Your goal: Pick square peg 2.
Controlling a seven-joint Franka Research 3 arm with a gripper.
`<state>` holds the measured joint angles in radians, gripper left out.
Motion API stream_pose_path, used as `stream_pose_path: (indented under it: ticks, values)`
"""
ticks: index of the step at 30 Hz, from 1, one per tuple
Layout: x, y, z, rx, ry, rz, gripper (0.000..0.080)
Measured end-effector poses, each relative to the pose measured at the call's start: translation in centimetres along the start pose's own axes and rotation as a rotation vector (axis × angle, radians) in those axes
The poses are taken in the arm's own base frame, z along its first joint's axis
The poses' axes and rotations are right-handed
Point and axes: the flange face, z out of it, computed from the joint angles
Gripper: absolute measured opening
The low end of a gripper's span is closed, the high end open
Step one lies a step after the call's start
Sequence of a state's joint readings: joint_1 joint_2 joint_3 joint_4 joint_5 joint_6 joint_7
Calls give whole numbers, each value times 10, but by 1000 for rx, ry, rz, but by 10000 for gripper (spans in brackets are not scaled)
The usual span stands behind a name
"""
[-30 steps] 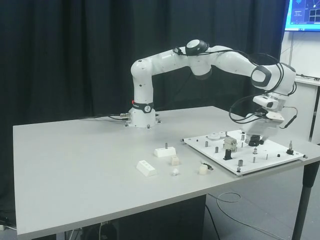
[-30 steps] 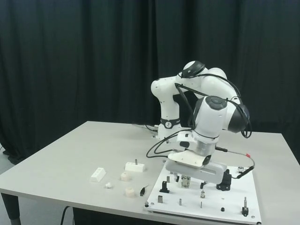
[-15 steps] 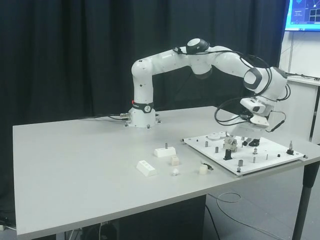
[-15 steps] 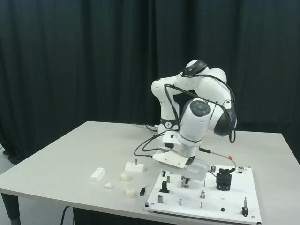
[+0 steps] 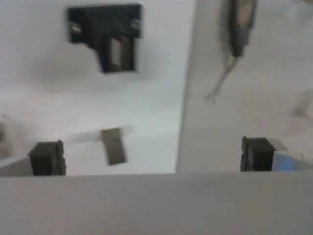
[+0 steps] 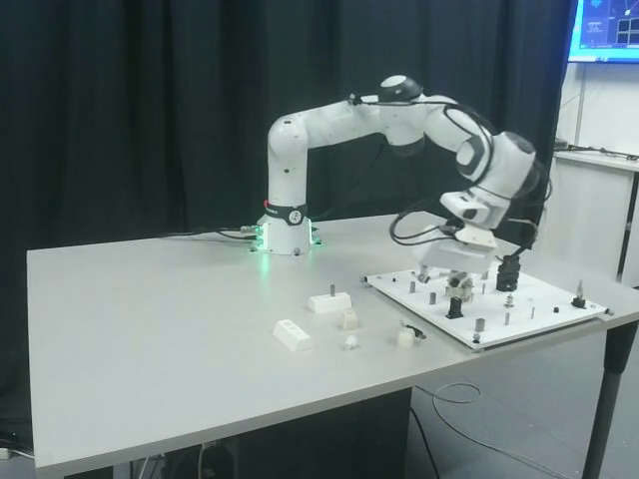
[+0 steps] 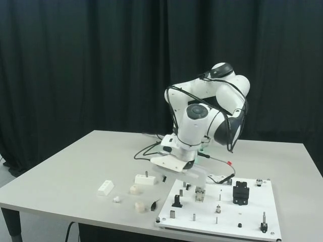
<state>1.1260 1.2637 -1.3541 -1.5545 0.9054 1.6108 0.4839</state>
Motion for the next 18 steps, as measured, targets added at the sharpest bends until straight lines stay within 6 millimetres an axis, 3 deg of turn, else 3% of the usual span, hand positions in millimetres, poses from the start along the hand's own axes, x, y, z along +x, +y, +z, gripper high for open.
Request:
stream_pose_path:
  ticks: [18]
  values:
    - [2,57,22,16,75,39,800]
